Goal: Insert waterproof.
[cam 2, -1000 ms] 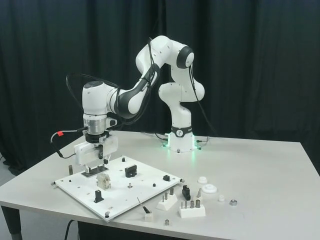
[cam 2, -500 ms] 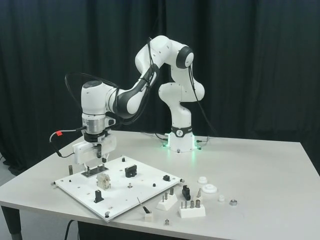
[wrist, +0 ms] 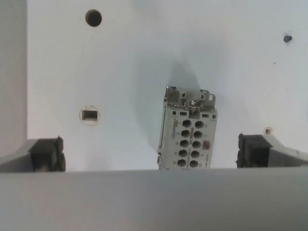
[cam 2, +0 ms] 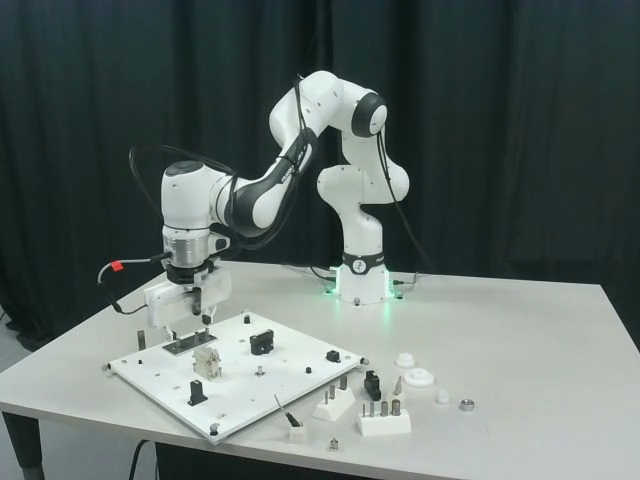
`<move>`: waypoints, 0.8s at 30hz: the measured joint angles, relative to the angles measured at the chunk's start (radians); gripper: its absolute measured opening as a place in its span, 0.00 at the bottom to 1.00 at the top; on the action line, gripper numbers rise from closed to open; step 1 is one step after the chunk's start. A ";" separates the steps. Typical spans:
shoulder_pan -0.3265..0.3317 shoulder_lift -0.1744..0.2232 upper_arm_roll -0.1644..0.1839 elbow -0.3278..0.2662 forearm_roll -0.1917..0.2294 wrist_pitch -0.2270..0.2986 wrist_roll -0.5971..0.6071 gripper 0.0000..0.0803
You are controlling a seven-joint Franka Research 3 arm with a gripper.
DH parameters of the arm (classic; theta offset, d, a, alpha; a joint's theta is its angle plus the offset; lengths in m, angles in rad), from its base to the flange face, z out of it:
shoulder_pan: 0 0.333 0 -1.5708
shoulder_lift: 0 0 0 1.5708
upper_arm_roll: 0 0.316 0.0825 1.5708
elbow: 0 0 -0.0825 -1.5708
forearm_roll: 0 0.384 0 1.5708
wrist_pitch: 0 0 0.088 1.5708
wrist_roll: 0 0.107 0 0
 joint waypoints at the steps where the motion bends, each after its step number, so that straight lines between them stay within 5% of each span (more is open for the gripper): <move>1: 0.000 0.000 -0.001 0.000 0.000 0.000 0.000 1.00; 24: 0.000 -0.008 -0.005 0.000 -0.018 -0.001 0.000 1.00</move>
